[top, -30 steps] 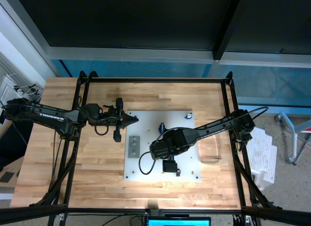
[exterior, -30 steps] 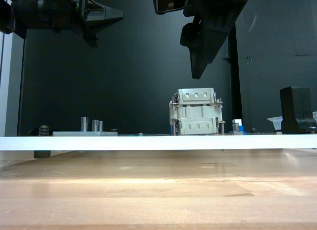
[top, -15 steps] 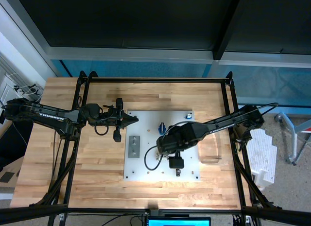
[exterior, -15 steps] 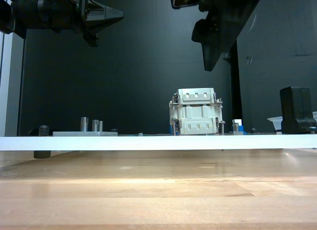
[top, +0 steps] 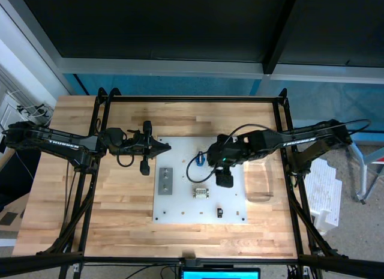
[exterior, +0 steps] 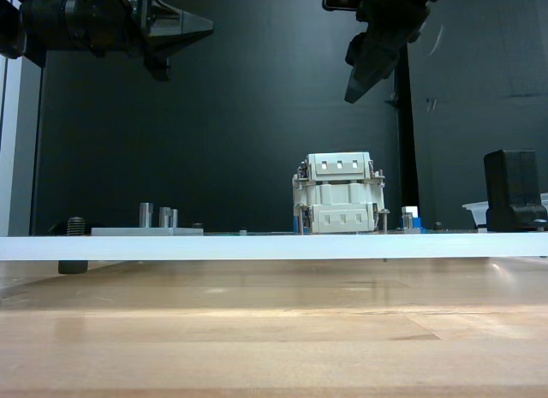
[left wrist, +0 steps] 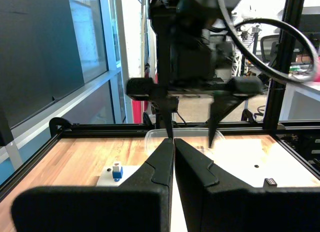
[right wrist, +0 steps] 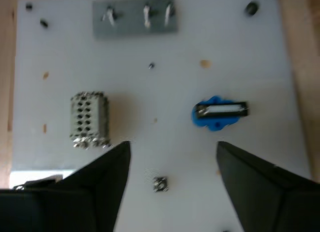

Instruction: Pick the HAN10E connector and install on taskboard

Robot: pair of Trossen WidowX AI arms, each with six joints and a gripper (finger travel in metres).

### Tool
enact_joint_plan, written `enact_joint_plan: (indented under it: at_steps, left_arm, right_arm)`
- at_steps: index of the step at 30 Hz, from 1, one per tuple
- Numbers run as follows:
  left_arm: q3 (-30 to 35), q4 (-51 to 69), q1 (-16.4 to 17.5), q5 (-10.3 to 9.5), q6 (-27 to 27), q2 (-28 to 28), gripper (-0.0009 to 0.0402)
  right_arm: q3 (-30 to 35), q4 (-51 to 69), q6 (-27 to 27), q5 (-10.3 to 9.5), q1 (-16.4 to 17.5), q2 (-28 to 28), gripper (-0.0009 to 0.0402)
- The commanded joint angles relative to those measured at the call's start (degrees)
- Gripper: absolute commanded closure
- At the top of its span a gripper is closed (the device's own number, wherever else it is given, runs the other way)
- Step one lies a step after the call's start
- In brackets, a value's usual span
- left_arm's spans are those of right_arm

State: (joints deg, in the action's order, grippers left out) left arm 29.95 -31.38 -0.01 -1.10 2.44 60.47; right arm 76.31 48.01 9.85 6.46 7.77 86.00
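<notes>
The HAN10E connector (top: 200,192) (exterior: 338,195) (right wrist: 90,118) is a pale beige-grey block standing free on the white taskboard (top: 180,210) (exterior: 214,246) (right wrist: 165,52). High above it and behind, my right gripper (top: 223,177) (exterior: 370,68) (right wrist: 172,187) hangs open, nothing between its two black fingers (right wrist: 100,177). My left gripper (top: 168,148) (exterior: 195,23) (left wrist: 173,142) hovers shut over the board's far left edge, well away from the connector.
On the board stand a blue part (top: 200,158) (right wrist: 217,112), a grey metal block (top: 165,181) (right wrist: 135,16) (exterior: 145,230) and a small black part (top: 220,212). A clear tray (top: 259,183) lies to the board's right. A black block (exterior: 512,193) stands at the right in the low view.
My right gripper has risen and drawn back toward the far right, uncovering the connector. The connector stays put on the board. The left arm has not moved.
</notes>
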Motion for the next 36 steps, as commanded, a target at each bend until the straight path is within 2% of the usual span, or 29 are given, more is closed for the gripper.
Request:
enact_joint_plan:
  at_steps: [1, 8, 12, 15, 22, 28, 29, 33, 36]
  left_arm:
    - [0.0, 0.0, 0.0, 0.02, 0.0, 0.0, 0.0392]
    - [0.0, 0.0, 0.0, 0.0, 0.0, 0.0, 0.0392]
    - [0.0, 0.0, 0.0, 0.0, 0.0, 0.0, 0.0392]
    - [0.0, 0.0, 0.0, 0.02, 0.0, 0.0, 0.0392]
    - [0.0, 0.0, 0.0, 0.02, 0.0, 0.0, 0.0392]
    - [0.0, 0.0, 0.0, 0.0, 0.0, 0.0, 0.0392]
    - [0.0, 0.0, 0.0, 0.02, 0.0, 0.0, 0.0392]
    - [0.0, 0.0, 0.0, 0.0, 0.0, 0.0, 0.0392]
    - [0.0, 0.0, 0.0, 0.0, 0.0, 0.0, 0.0392]
  right_arm:
    - [-3.2, -4.0, -0.3, -0.04, -1.3, -3.3, 0.0227]
    - [-9.4, -11.5, -3.5, -0.5, -3.3, -10.4, 0.0349]
    - [-13.4, -16.7, -5.4, -0.48, -4.3, -14.2, 0.0397]
    - [-16.3, -21.4, -5.9, -0.48, -5.0, -16.6, 0.0386]
    - [-21.4, -30.9, -7.8, -0.55, -6.7, -20.7, 0.0393]
    - [-26.9, -40.6, -8.6, -0.63, -6.8, -24.7, 0.0393]
    - [-27.9, -42.2, -9.0, -1.03, -6.8, -25.4, 0.0393]
    - [-31.6, -48.6, -9.3, -6.62, -8.2, -27.5, 0.0393]
    - [-34.1, -53.0, -9.2, -6.49, -8.9, -28.5, 0.0393]
